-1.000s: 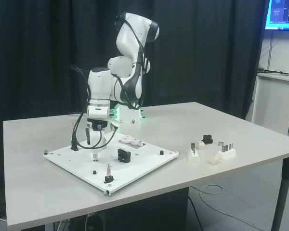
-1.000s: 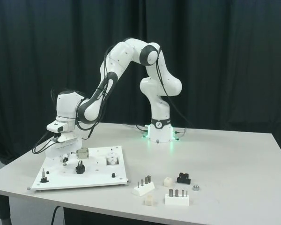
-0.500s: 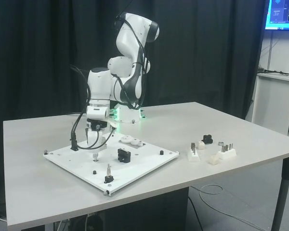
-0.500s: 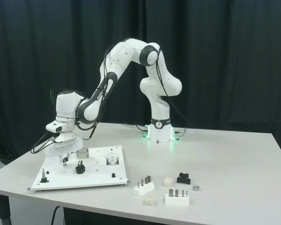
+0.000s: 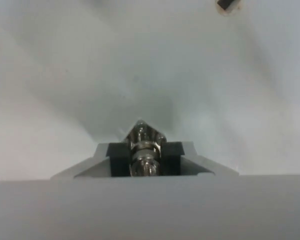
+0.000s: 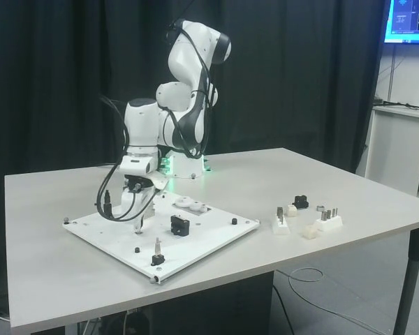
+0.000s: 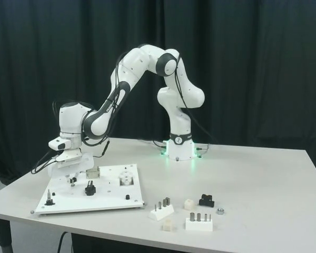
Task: Insert BNC.
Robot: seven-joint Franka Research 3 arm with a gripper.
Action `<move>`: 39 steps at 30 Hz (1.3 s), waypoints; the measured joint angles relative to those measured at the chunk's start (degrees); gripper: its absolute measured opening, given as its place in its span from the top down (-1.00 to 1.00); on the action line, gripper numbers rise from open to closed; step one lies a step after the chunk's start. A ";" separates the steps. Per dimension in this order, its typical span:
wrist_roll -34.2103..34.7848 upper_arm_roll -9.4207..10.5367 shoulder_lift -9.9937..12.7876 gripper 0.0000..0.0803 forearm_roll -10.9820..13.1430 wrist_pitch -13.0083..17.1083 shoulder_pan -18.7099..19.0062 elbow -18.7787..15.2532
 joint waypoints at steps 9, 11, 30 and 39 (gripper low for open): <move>3.81 -0.44 1.02 0.70 -0.83 -3.09 0.00 2.08; 4.70 -0.54 1.16 0.70 -0.83 -3.57 0.00 2.37; 17.10 -0.61 1.29 0.70 -0.82 -3.96 0.01 2.57; 25.56 -0.61 1.29 0.70 -0.77 -3.96 0.03 2.57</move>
